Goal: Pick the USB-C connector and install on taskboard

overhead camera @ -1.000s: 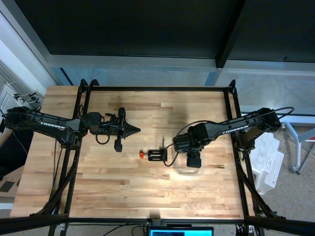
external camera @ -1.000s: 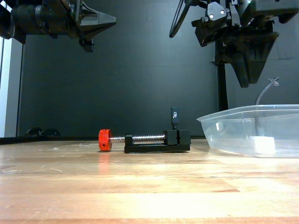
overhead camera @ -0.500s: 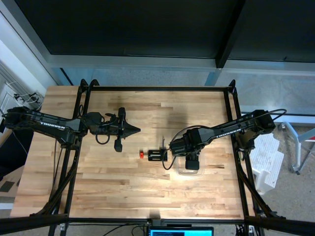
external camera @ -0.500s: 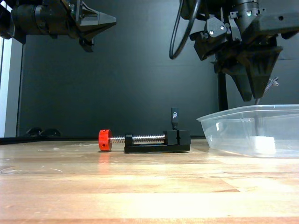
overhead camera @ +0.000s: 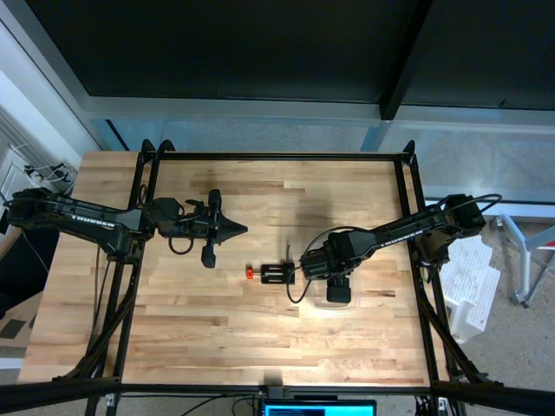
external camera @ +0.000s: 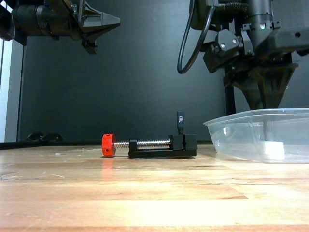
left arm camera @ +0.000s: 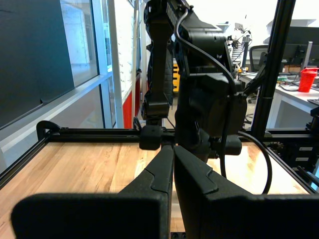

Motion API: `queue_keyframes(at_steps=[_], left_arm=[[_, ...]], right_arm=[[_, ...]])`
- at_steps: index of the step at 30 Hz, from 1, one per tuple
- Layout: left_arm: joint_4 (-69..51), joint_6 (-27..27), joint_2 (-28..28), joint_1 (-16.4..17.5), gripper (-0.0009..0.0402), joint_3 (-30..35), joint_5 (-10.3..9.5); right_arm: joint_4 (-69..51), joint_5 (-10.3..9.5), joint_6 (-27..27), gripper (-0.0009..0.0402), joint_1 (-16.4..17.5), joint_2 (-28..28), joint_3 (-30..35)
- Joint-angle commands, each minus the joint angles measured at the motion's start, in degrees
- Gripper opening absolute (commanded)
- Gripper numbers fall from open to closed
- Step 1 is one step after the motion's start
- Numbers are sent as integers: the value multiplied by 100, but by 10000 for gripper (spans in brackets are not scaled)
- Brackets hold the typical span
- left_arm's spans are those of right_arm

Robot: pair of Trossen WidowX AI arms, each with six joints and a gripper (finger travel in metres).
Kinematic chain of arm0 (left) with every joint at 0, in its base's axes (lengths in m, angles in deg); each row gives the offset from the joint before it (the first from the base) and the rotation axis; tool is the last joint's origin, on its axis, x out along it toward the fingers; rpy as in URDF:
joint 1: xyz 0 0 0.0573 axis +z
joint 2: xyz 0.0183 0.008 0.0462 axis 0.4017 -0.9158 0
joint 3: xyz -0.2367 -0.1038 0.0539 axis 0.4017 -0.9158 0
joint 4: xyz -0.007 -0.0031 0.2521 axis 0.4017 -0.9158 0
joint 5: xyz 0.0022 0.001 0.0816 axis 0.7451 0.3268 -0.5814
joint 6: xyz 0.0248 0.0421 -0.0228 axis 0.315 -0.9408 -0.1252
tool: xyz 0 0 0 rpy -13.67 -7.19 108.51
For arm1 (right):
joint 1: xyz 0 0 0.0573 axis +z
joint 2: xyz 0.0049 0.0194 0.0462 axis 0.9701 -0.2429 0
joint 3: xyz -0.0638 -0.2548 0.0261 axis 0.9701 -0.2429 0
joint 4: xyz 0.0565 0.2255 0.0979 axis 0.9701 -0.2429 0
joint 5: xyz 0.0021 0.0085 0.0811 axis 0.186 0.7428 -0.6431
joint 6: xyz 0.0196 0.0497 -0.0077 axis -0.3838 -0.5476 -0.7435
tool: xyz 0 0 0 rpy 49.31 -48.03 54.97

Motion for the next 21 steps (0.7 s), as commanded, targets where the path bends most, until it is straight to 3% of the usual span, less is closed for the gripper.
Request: queue_keyframes(at_steps=[1,21], left_arm=[[0,0,-2,0,0,2,2],[0,0,-2,0,0,2,2]], right_arm=[[138,2,-2,165,7,7,-118],[590,2,2,164,31,17,-503]])
